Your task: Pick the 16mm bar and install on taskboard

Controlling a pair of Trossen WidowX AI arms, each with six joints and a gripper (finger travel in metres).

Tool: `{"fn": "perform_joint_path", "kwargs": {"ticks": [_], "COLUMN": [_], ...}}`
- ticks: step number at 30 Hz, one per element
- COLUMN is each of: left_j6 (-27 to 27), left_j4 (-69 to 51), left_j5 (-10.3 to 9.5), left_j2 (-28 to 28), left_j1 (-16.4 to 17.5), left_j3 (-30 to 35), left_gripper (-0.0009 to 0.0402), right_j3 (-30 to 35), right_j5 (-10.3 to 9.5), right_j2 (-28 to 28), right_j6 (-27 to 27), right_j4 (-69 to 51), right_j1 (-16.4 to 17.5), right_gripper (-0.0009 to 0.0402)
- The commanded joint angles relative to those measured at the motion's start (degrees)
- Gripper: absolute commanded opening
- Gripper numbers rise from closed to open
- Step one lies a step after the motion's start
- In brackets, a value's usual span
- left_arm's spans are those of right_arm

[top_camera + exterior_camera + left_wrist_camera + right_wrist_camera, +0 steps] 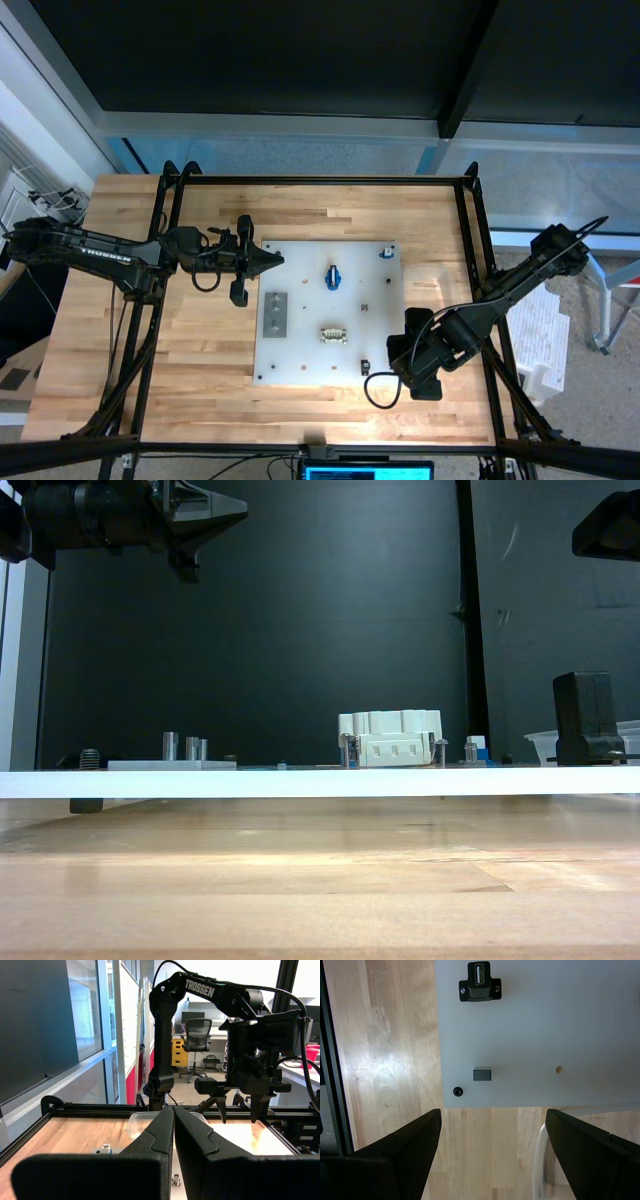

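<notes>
**Sam:** Where is the 16mm bar (482, 1073)?

**Mia:** It lies flat on the taskboard (560, 1025), close to one corner. A little round dark hole (458, 1091) is just beside it. A small black part (479, 987) with a socket sits farther along the same edge. Nothing is touching the bar.

**Sam:** What about the right gripper (493, 1112)?

**Mia:** It hangs in the air by the near right corner of the taskboard and points down. Its two fingers are spread wide apart, with nothing between them. It is up above the bar and not touching it.

**Sam:** And the left gripper (173, 1110)?

**Mia:** It is up high over the far left corner of the taskboard and points across at the other arm. Its fingers are pressed together, and it holds nothing.

**Sam:** What else is on the taskboard?

**Mia:** There is a grey block (274, 313) with two holes near the left side. A blue knob (333, 277) sits toward the far side, and a silver connector (333, 335) is in the middle.

**Sam:** Is anything next to the board?

**Mia:** A clear tray (538, 1152) rests on the wooden tabletop (385, 1060), just off the board's edge and near the right gripper.
</notes>
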Motion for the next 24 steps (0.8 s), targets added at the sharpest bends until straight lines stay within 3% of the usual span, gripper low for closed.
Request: {"fn": "perform_joint_path", "kwargs": {"ticks": [1,10,24], "left_j6": [0.0,0.0,0.0], "left_j4": [0.0,0.0,0.0], "left_j5": [0.00,0.00,0.00], "left_j2": [0.0,0.0,0.0], "left_j1": [0.0,0.0,0.0], "left_j3": [0.0,0.0,0.0], "left_gripper": [0.0000,0.0000,0.0000], "right_j3": [0.0,0.0,0.0], "right_j5": [-0.33,-0.07,0.04], "right_j2": [0.0,-0.2,-2.5], "right_j6": [0.0,-2.2,-15.2], "right_j4": [0.0,0.1,1.4], "right_j1": [-0.2,-2.7,-16.5], "right_gripper": [0.0284,0.0226,0.0106]}}
